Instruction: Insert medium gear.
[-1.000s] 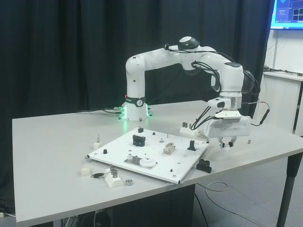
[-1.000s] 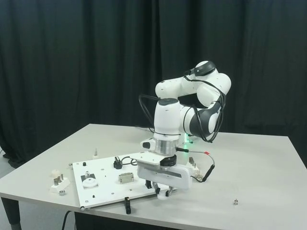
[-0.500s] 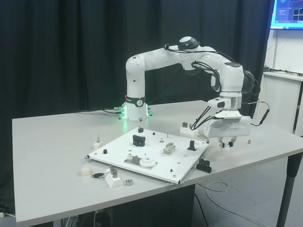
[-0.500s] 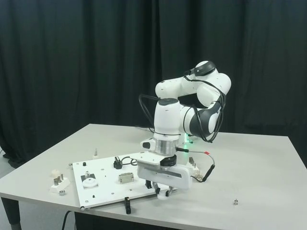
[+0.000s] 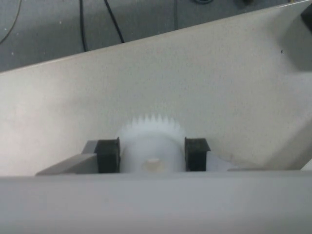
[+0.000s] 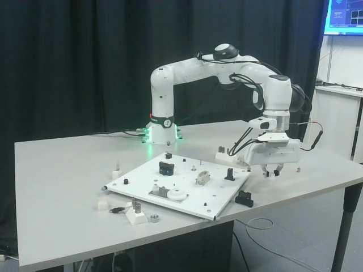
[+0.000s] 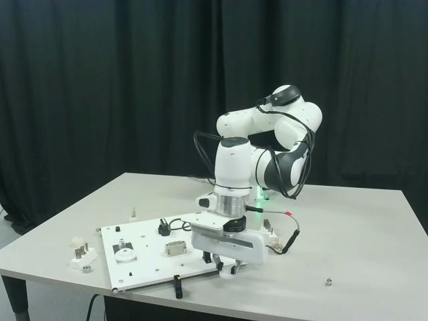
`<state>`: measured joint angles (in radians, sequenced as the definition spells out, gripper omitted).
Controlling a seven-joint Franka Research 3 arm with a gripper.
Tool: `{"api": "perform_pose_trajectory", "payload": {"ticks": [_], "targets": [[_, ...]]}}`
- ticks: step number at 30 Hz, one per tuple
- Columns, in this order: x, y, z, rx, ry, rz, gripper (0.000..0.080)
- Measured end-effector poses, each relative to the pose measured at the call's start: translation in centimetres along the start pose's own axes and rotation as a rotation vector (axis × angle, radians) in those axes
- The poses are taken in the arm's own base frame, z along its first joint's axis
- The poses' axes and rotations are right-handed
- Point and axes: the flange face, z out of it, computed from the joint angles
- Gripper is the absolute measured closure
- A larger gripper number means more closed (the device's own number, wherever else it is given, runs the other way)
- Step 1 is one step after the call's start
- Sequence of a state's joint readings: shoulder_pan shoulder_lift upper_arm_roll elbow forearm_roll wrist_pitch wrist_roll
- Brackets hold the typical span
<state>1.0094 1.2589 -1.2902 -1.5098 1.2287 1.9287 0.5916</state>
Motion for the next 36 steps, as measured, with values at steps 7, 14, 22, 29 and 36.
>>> {"api": "perform_pose_trajectory", "payload": {"ticks": [7,14,22,29,36], "targets": [[0.0,0.0,0.0,0.0,0.0,0.0,0.0522],[0.1,0.0,-0.1,-0.001,0.004,-0.009,0.0522],[1.5,0.7,-0.9,-0.029,0.051,-0.041,0.0522],[4.2,2.3,-1.6,-0.066,0.093,-0.057,0.0522],[7.6,5.1,-2.2,-0.099,0.117,-0.072,0.0522]]}}
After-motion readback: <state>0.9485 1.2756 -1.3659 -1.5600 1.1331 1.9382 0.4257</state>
